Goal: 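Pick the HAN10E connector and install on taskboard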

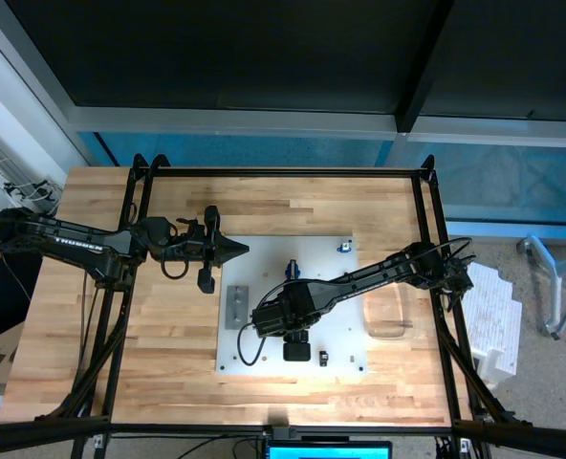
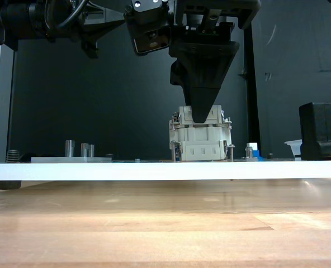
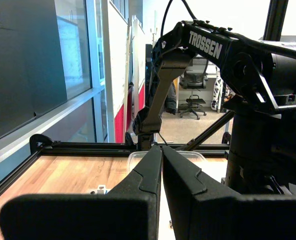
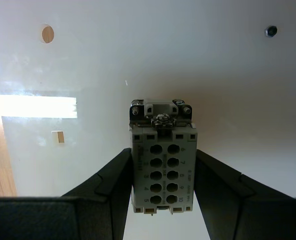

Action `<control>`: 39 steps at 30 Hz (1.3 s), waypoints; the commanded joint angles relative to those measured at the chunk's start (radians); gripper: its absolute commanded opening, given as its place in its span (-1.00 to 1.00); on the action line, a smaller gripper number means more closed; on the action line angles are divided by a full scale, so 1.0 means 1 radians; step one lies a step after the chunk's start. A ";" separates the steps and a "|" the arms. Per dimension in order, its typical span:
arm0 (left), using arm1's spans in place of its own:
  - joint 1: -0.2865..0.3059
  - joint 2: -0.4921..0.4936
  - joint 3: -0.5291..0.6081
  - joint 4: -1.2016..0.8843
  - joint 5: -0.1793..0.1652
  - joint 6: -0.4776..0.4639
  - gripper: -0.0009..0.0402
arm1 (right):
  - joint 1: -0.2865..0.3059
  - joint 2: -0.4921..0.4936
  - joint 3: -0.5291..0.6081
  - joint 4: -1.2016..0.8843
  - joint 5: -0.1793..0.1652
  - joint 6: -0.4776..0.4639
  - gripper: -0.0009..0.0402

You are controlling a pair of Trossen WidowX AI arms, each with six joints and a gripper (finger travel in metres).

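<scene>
You are working the seating step: your right gripper is pinching the HAN10E connector by its long sides, pin face up, and holding it low at the taskboard, near the board's middle. Whether it is sitting fully home is not showing, so the next move is probably calling for a straight downward press before any release. Your left gripper is hanging by the board's far left corner, jaws pressed together. You are handling one connector, one taskboard, one grey block, one clear tray, two grippers
</scene>
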State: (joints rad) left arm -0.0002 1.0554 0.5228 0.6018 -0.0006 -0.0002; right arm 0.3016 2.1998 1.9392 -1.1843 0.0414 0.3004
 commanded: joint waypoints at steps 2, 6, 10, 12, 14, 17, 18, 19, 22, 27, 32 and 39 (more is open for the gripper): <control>0.000 0.000 0.000 0.000 0.000 0.000 -0.95 | 0.000 0.002 -0.015 0.013 0.000 -0.003 -0.84; 0.000 0.000 0.000 0.000 0.000 0.000 -0.95 | 0.000 0.002 -0.016 0.014 0.000 -0.002 -0.84; 0.000 0.000 0.000 0.000 0.000 0.000 -0.95 | 0.000 0.002 -0.014 0.014 0.000 -0.001 -0.84; 0.000 0.000 0.000 0.000 0.000 0.000 -0.95 | 0.000 0.001 -0.014 0.014 0.000 -0.001 -0.84; 0.000 0.000 0.000 0.000 0.000 0.000 -0.95 | 0.000 0.001 -0.014 0.014 0.000 -0.001 -0.84; 0.000 0.000 0.000 0.000 0.000 0.000 -0.95 | 0.000 0.001 -0.014 0.014 0.000 -0.001 -0.80; 0.000 0.000 0.000 0.000 0.000 0.000 -0.95 | 0.000 0.001 -0.014 0.014 0.000 -0.001 -0.78; 0.000 0.000 0.000 0.000 0.000 0.000 -0.95 | 0.000 -0.001 -0.014 0.014 0.000 -0.001 -0.75; 0.000 0.000 0.000 0.000 0.000 0.000 -0.95 | 0.000 -0.001 -0.012 0.014 0.000 -0.001 -0.66; 0.000 0.000 0.000 0.000 0.000 0.000 -0.95 | 0.000 -0.001 -0.004 0.014 0.000 -0.002 -0.45; 0.000 0.000 0.000 0.000 0.000 0.000 -0.95 | 0.000 -0.006 -0.003 0.015 -0.008 -0.002 -0.19; 0.000 0.000 0.000 0.000 0.000 0.000 -0.95 | 0.000 -0.020 -0.003 0.002 -0.008 0.001 0.22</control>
State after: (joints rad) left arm -0.0002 1.0554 0.5228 0.6018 -0.0006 0.0002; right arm 0.3012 2.1899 1.9335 -1.1660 0.0330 0.2974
